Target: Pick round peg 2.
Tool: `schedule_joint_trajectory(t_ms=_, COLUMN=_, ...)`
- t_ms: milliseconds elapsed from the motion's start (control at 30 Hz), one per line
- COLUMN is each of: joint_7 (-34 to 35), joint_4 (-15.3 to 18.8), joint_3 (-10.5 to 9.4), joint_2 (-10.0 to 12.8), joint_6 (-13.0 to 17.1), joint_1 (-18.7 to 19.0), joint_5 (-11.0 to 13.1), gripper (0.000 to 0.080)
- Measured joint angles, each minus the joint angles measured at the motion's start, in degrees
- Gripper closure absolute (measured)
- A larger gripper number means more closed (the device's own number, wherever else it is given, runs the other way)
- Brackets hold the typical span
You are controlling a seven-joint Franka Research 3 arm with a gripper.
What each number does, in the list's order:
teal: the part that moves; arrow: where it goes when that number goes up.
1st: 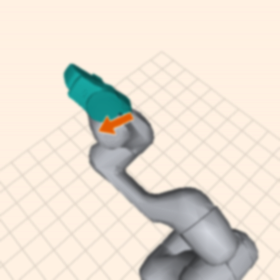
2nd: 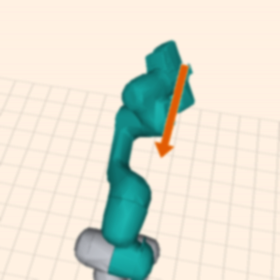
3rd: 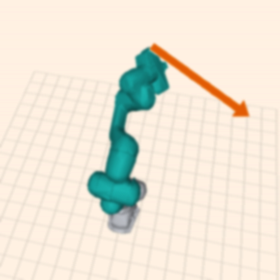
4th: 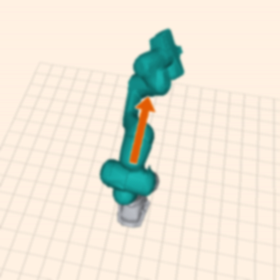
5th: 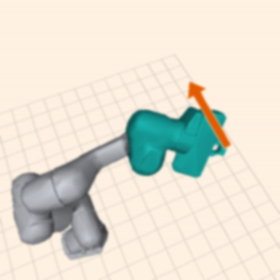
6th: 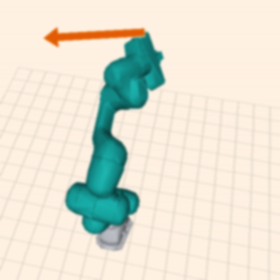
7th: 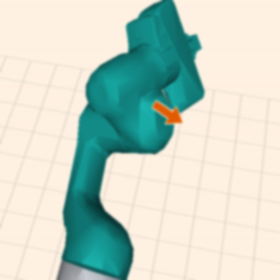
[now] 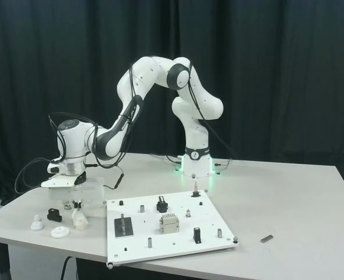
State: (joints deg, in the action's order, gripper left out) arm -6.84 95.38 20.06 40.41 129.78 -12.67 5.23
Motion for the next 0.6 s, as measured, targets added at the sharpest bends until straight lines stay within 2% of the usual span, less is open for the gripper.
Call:
schedule_joint_trajectory(t_ms=167, joint_7=0.0, joint_4=0.1, joint_3=0.01, joint_2=-0.8, joint_6=-0.2, joint_1=0.1, joint_5=0.0, gripper=0.0733)
schedule_joint_trajectory(t_ms=367, joint_7=0.0, joint_4=0.2, joint_3=0.22, joint_2=-2.5, joint_6=-1.9, joint_1=0.5, joint_5=0.0, gripper=0.0733)
schedule_joint_trajectory(t_ms=600, joint_7=0.0, joint_4=0.5, joint_3=1.37, joint_2=-4.3, joint_6=-3.8, joint_1=1.8, joint_5=0.0, gripper=0.0733)
